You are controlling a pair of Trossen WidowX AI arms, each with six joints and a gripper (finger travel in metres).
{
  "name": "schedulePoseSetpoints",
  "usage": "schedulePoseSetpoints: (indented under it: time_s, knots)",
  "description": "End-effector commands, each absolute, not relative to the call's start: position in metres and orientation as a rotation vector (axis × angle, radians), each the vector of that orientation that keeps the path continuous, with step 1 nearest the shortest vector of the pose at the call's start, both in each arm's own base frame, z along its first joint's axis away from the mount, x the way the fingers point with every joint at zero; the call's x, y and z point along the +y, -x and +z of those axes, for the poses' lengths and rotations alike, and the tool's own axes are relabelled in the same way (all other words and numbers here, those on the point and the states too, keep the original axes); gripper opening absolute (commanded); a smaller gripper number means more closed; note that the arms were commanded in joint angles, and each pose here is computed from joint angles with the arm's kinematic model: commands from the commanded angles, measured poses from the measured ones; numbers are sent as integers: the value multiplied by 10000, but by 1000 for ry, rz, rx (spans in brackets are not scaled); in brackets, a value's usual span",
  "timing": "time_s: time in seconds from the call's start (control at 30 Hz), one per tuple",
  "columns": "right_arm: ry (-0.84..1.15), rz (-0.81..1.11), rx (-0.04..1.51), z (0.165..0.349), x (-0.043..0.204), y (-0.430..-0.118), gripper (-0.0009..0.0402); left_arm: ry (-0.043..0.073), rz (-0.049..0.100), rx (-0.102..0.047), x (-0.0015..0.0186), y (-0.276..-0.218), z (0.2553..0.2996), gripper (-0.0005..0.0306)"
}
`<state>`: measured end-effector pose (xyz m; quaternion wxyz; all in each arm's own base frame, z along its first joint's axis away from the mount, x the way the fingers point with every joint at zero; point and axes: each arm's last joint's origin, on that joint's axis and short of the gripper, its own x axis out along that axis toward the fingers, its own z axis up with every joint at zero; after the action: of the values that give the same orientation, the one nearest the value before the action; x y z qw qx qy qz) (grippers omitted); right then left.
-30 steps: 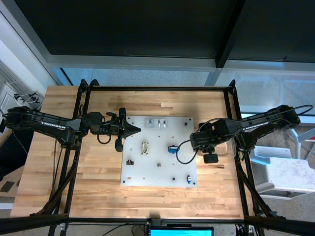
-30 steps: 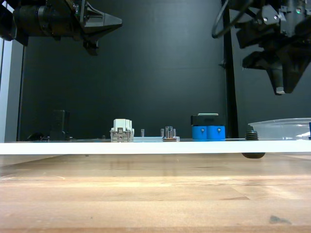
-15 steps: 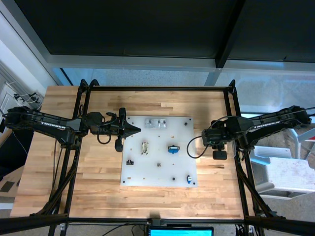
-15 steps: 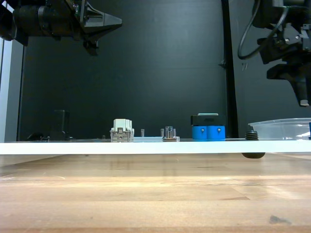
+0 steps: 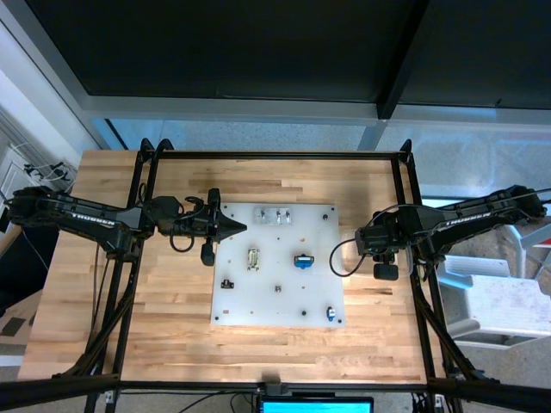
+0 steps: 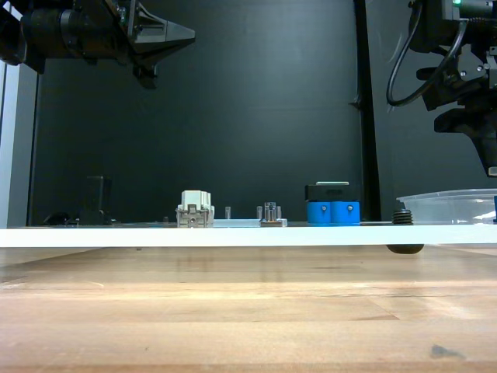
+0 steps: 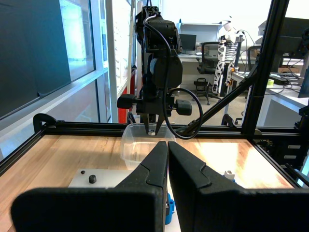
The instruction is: Unfasten the M12 fastener and place in the container
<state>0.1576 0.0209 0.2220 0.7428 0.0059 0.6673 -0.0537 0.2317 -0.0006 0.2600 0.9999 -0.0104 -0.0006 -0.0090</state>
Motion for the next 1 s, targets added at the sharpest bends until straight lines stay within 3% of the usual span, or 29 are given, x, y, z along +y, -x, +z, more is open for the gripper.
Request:
schedulePoseSetpoints:
  time_s: [0.03,0.43,1.0]
  knots:
    - [-12,-116,1463,2219,210,-1578,135,20,-18,-2,-5,-2317,2602,0]
    - [-11,-116,1463,2219,211,-1578,194,20,-18,-2,-6,-2317,2602,0]
    - [-11,-116,1461,2219,211,-1579,197,20,-18,-2,-6,-2317,2602,0]
